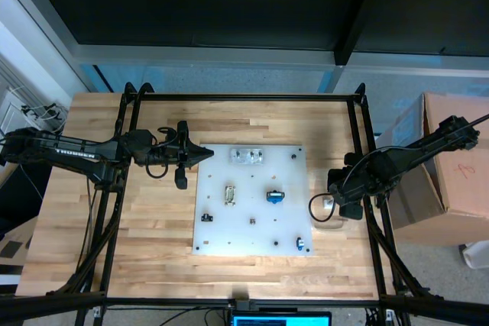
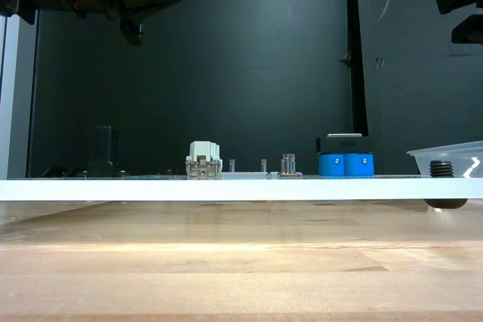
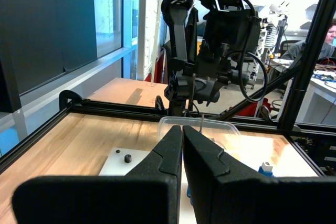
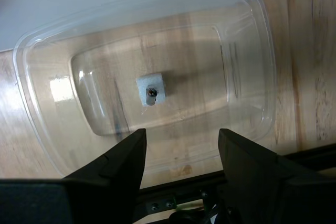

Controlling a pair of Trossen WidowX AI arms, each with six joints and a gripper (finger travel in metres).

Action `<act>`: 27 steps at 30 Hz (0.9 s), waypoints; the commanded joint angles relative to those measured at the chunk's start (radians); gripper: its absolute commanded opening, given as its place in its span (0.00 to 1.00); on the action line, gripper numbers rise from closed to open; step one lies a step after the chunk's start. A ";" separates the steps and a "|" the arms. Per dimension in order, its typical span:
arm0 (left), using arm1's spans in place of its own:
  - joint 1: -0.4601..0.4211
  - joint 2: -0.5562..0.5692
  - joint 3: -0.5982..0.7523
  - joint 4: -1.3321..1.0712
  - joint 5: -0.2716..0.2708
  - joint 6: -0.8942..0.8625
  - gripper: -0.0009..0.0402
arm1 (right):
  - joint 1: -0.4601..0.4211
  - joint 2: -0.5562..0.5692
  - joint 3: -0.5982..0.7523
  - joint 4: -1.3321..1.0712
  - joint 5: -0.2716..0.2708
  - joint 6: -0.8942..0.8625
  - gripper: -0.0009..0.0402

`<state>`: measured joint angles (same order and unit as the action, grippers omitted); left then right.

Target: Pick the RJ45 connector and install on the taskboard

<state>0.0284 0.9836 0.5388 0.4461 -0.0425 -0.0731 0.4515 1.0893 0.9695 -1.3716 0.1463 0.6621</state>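
Inside the clear tray (image 4: 270,72) beside the taskboard (image 1: 229,234), the RJ45 connector (image 4: 151,89) lies free. It could skid on the slick plastic or get pinched askew, since it sits off-centre below the right gripper (image 4: 181,142), whose jaws are open. The left gripper (image 1: 206,156) hovers at the board's left edge, jaws closed and empty.

RJ45 connector (image 4: 151,91) in tray (image 4: 242,77) under right gripper (image 4: 181,136), right of taskboard (image 1: 229,228); left gripper (image 3: 182,130) left.

taskboard (image 1: 229,228) white | table (image 1: 153,253) pale wood | tray (image 4: 251,77) clear | left hand (image 3: 182,127) black | right hand (image 4: 181,138) black
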 commanded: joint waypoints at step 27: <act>0.000 0.000 0.000 0.000 0.000 0.000 0.02 | 0.001 0.130 -0.110 0.149 -0.045 0.012 0.54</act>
<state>0.0288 0.9836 0.5388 0.4461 -0.0422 -0.0731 0.4522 1.2171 0.8665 -1.2366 0.1009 0.6750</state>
